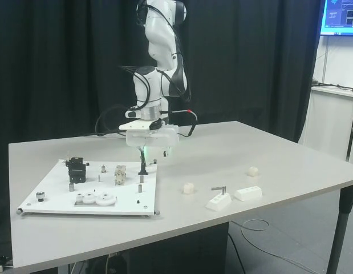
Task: Insert square peg 4.
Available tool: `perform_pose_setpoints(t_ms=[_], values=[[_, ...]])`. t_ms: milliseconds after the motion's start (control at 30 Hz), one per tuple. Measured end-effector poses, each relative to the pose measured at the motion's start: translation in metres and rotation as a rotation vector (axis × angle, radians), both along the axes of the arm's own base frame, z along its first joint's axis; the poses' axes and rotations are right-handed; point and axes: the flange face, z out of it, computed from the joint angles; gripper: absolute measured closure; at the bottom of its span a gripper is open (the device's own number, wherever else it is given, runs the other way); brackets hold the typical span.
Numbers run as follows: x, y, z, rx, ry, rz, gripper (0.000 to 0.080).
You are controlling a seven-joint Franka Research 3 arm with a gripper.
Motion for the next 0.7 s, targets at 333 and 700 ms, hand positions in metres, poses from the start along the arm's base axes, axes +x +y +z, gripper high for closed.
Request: perform_pose_setpoints(t_ms=[333, 700], values=[[0.0005, 0.0013, -0.0002, 0.001, -0.001, 0.012, 0.0003], [0.0023, 0.0068, -0.0010, 0.003, 0.000, 0.025, 0.0003]])
